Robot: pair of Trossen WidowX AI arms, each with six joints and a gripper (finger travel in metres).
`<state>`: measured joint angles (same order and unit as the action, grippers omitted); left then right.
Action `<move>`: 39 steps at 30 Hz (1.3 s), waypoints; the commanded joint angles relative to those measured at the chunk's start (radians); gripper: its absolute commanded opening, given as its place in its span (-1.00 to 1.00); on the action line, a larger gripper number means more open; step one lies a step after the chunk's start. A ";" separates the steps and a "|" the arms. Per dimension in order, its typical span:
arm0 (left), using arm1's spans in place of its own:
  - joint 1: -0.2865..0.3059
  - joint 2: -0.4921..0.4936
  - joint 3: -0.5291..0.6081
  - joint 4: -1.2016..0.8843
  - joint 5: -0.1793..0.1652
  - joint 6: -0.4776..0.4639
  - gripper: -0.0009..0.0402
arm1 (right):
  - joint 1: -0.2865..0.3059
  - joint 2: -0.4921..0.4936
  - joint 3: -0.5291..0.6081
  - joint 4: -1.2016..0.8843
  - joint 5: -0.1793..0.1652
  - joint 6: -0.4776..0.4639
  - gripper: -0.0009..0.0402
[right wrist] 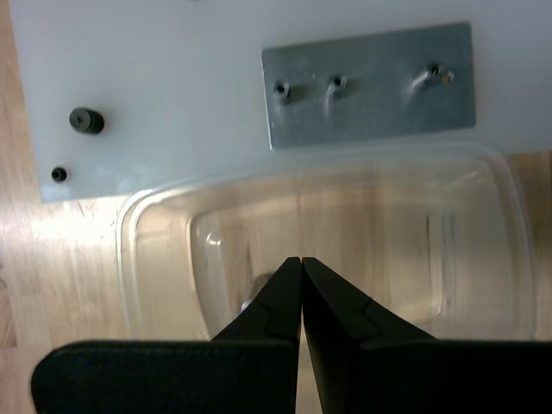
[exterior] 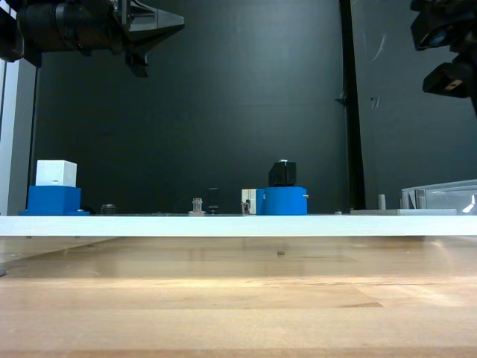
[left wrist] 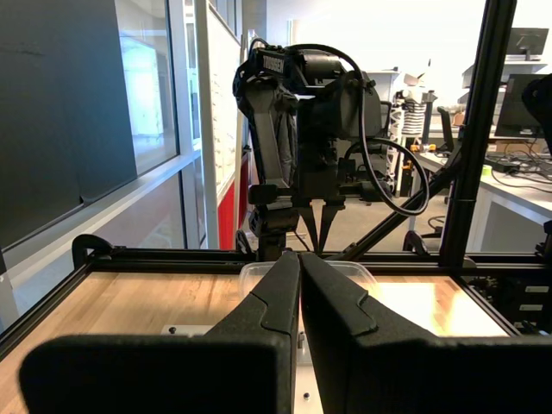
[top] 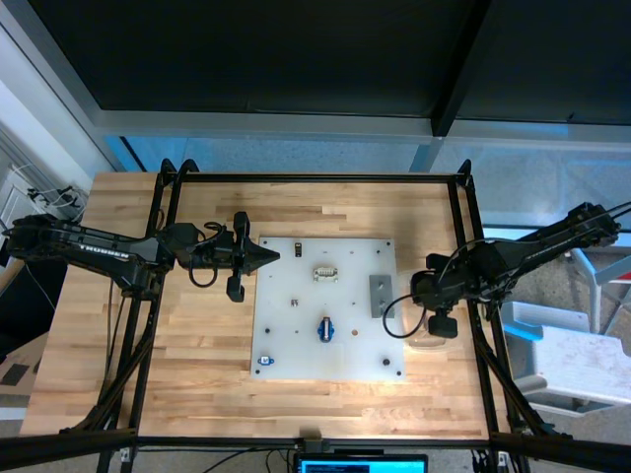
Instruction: Pick the 16mm cylinder and place it in the taskboard
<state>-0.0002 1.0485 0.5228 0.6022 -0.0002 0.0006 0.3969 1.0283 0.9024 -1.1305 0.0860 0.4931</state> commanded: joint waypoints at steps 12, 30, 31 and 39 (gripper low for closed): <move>0.000 0.000 0.000 0.000 0.000 0.000 -0.96 | 0.131 0.028 -0.003 -0.063 -0.011 0.076 -0.96; 0.000 0.000 0.000 0.000 0.000 0.000 -0.96 | 0.164 0.028 -0.050 -0.054 -0.035 0.103 -0.81; 0.000 0.000 0.000 0.000 0.000 0.000 -0.96 | 0.165 0.028 -0.050 -0.054 -0.035 0.103 -0.76; 0.000 0.000 0.000 0.000 0.000 0.000 -0.96 | 0.169 0.042 -0.050 -0.046 -0.026 0.106 -0.24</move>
